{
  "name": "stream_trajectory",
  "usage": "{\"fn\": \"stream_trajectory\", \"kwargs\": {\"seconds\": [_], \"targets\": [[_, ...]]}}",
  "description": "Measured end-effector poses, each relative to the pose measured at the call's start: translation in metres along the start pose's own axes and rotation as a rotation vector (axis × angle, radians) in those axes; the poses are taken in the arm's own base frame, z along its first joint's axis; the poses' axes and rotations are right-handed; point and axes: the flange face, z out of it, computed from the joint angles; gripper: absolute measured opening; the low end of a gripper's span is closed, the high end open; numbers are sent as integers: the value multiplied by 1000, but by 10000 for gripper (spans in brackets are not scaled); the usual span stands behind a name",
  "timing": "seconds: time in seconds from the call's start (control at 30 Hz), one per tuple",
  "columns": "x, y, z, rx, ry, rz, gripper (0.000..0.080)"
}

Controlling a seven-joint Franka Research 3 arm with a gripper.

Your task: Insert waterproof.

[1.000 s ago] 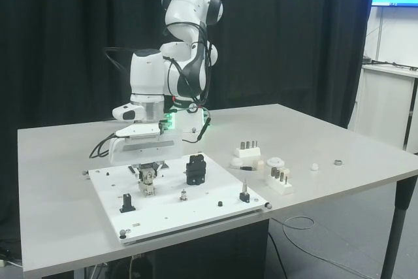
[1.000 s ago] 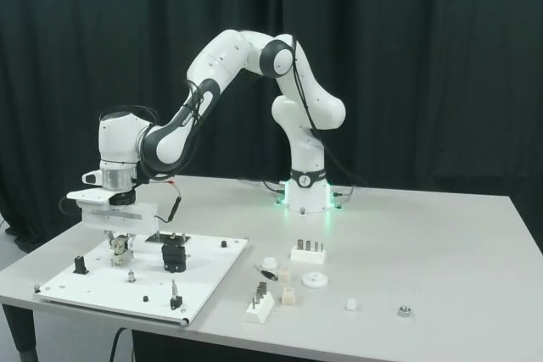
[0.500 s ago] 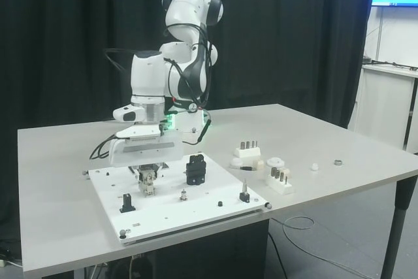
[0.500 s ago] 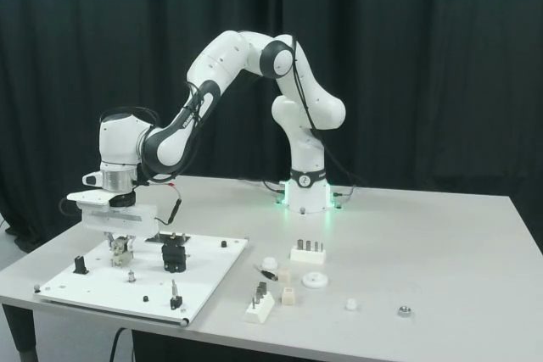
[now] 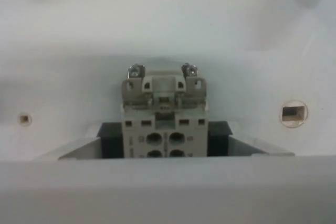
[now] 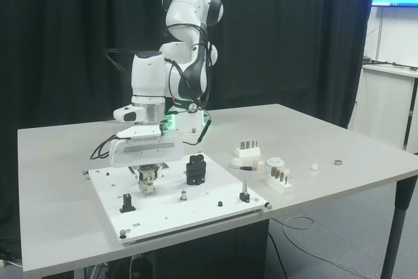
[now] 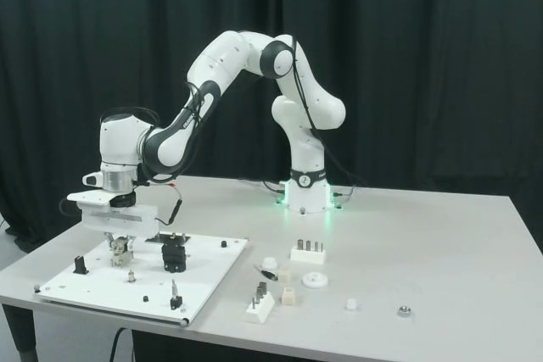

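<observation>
The waterproof connector point(image 5: 164, 114) is a pale block with two metal clips on top, standing on the white board point(image 5: 157, 35). My gripper point(image 5: 165, 140) is straight over it, and its black pads point(image 5: 111, 139) lie against both of the block's sides. In the first room view the connector point(image 6: 149, 181) sits under the gripper point(image 6: 149, 173) at the board's point(image 6: 196, 210) back left. From the second room camera the connector point(image 7: 120, 248) hangs just below the gripper point(image 7: 120, 242). The block's lower half is hidden in the wrist view.
A black block point(image 6: 196, 169) stands on the board right of the connector. Small black posts point(image 6: 127, 202) point(image 6: 243, 195) stand nearer the front edge. Off the board to the right lie white holders with pins point(image 6: 248, 151) point(image 6: 279, 180), a white gear point(image 6: 277, 161) and a small nut point(image 6: 338, 161).
The hand has crept upward a little over the board. The connector stays between the fingers at about the same spot.
</observation>
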Motion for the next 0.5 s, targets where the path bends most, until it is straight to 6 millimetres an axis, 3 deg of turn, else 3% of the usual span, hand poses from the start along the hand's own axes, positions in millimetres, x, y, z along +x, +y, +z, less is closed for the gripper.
{"fn": "stream_trajectory", "kwargs": {"seconds": [0.33, 0.37, 0.5], "targets": [[-2, -5, 2, -2, -3, -62, 344], [-2, -5, 2, -3, -3, -64, 638], [-2, -6, 1, -9, -3, -72, 638]]}}
